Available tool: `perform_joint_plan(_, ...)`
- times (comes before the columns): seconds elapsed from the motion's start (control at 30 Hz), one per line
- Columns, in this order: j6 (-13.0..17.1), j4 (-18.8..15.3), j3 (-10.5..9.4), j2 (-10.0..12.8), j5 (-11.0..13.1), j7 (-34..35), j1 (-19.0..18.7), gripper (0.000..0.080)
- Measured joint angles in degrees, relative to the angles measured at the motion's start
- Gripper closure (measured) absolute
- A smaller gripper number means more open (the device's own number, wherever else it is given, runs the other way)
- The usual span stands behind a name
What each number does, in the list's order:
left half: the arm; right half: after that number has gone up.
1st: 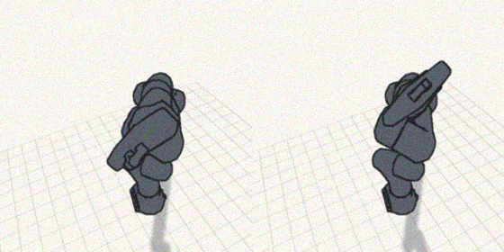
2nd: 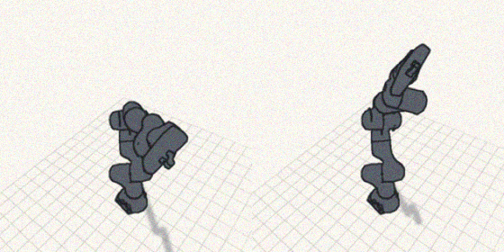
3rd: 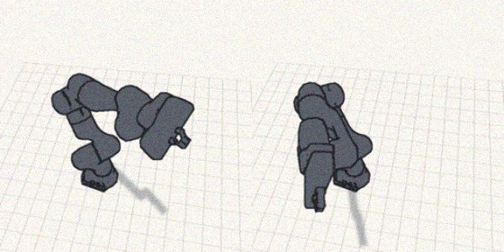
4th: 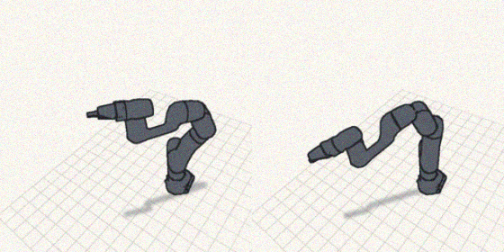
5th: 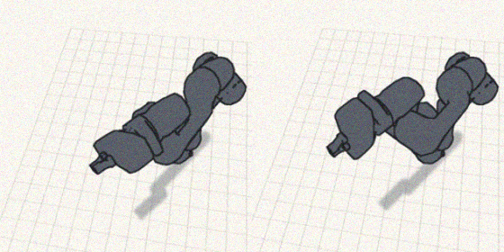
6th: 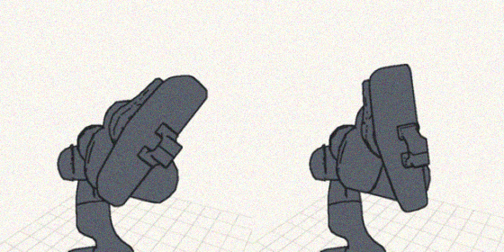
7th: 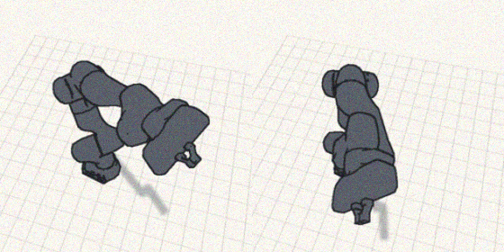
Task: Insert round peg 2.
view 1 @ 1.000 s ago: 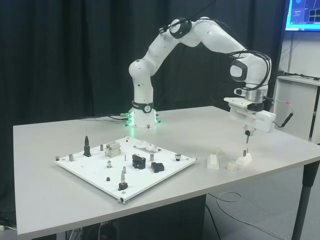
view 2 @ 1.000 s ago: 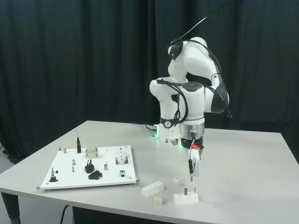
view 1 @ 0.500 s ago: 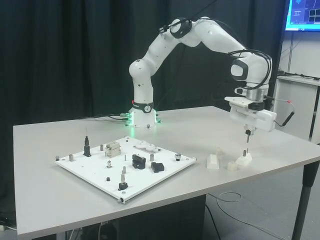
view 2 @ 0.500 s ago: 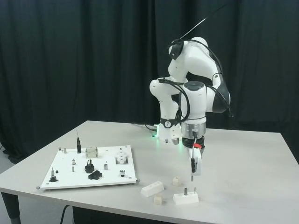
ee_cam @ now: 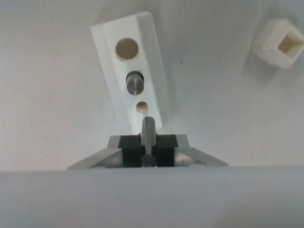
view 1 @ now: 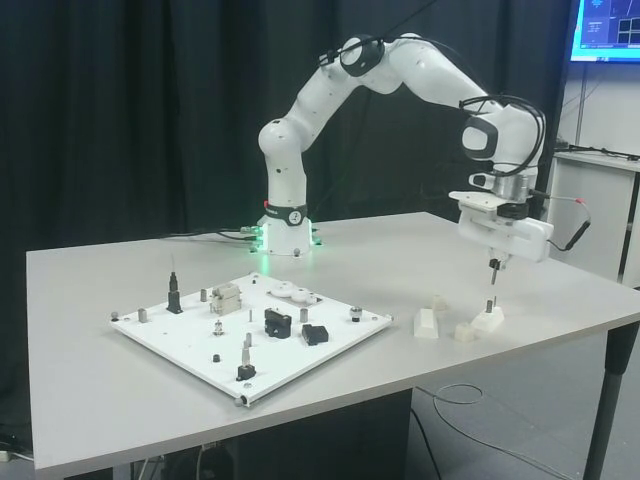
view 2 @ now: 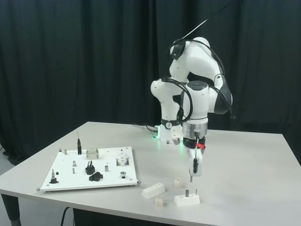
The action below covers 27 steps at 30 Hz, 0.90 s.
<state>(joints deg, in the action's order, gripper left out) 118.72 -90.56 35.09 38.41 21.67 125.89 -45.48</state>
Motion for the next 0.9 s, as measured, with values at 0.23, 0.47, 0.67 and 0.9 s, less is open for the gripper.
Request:
perform_joint_plan(0.23, -0.22, 0.1, 0.43, 0.0, -3.62, -1.94, 0.0, 0.0742)
perform_joint_plan(0.47, -2.84, 0.64, 1.34, -0.01, -7.99, -2.85, 0.04, 0.0742)
perform_joint_plan(0.67, -5.51, 0.88, 2.46, -0.1, -11.34, -4.77, 0.28, 0.0742)
perform_joint_plan(0.9, -7.77, 0.88, 2.93, -0.54, -15.09, -7.25, 1.79, 0.0742)
